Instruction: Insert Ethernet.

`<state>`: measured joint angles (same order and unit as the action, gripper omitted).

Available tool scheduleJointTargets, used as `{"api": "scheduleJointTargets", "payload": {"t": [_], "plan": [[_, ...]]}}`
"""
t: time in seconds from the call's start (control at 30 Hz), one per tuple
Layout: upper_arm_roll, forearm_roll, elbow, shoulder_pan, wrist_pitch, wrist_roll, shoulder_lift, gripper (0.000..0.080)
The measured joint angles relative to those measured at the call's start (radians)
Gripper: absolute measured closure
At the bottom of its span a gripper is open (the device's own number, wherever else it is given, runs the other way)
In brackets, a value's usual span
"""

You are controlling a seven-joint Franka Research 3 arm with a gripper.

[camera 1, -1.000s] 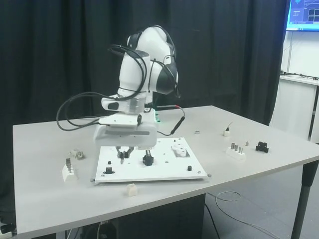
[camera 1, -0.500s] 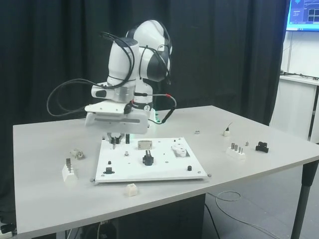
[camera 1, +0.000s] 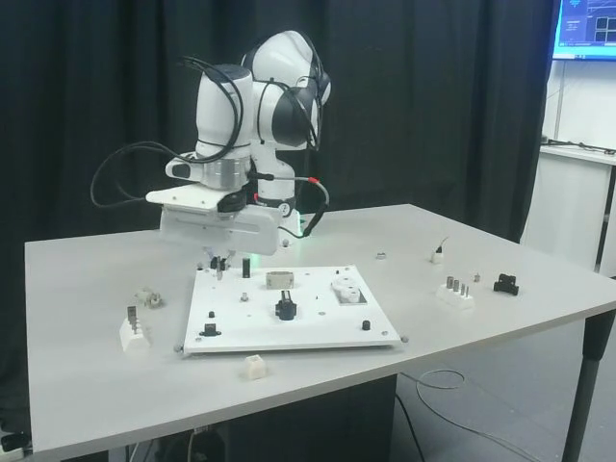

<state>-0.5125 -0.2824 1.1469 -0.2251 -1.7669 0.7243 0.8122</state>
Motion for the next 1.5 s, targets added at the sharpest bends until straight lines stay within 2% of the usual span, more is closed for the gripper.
{"api": "scheduleJointTargets", "payload": {"t": [0.33, 0.63, 0.77, 0.97, 1.2, 1.5], "plan": [[-0.015, -0.034, 0.022, 0.000, -0.009, 0.124, -0.009, 0.0732], [-0.021, -0.041, 0.046, 0.001, -0.061, 0.247, -0.009, 0.0732], [-0.021, -0.041, 0.058, 0.003, -0.083, 0.217, -0.009, 0.0732], [-0.021, -0.041, 0.070, 0.006, -0.100, 0.049, -0.009, 0.0732], [-0.021, -0.054, 0.084, 0.006, -0.115, 0.051, -0.009, 0.0732], [-0.022, -0.076, 0.098, 0.002, -0.115, 0.125, -0.009, 0.0732]]}}
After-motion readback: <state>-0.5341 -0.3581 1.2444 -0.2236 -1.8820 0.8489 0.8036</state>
